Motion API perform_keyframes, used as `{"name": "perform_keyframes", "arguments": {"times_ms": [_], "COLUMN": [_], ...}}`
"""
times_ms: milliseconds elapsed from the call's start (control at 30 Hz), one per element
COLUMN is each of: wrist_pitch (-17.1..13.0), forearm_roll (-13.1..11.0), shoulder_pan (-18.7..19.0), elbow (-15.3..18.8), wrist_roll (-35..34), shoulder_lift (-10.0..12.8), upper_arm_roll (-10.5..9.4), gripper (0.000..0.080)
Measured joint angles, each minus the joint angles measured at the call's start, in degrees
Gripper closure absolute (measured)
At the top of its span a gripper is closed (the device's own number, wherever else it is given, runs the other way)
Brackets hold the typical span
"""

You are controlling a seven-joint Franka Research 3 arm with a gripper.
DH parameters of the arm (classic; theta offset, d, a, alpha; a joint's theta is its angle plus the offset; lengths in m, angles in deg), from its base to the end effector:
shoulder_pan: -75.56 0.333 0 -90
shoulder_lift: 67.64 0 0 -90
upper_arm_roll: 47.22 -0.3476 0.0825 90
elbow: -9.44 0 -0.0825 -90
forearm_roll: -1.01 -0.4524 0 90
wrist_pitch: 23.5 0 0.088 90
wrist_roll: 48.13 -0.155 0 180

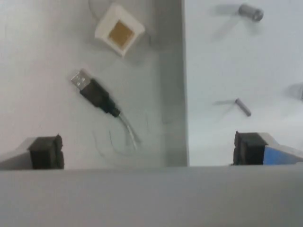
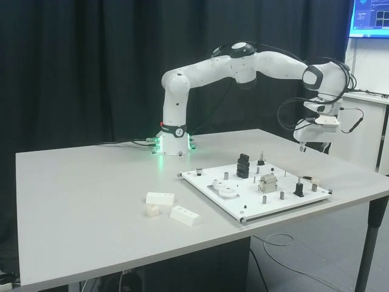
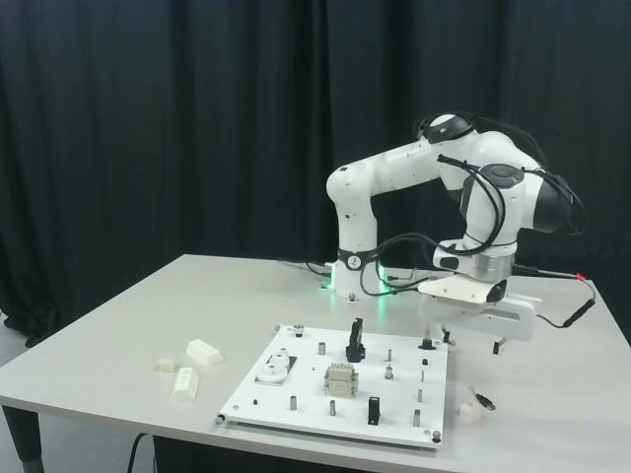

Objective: Remove square peg 4.

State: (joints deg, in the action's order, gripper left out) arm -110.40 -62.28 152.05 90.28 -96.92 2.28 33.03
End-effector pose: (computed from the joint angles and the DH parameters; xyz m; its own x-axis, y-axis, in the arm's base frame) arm 0.6738 0.3518 0.2568 0.6378 -0.7694 -0.0344 -0.7538 -0.6328 0.1769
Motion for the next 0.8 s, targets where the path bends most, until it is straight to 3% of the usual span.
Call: {"name": "perform_keyframes", "arguments": {"times_ms": [367,800], "wrist_pitch": [-6.66,-14.18], "forearm_roll": [-0.19,-1.93], "shoulder_pan": [-1.73,-6.75], "elbow": [1.55,1.57], "wrist_roll": [3.83,7.87], "shoulder_lift": [0.00,0.02], "upper_arm_roll": [-1.24,-5.12], "gripper": [0.0003,0.0003]}}
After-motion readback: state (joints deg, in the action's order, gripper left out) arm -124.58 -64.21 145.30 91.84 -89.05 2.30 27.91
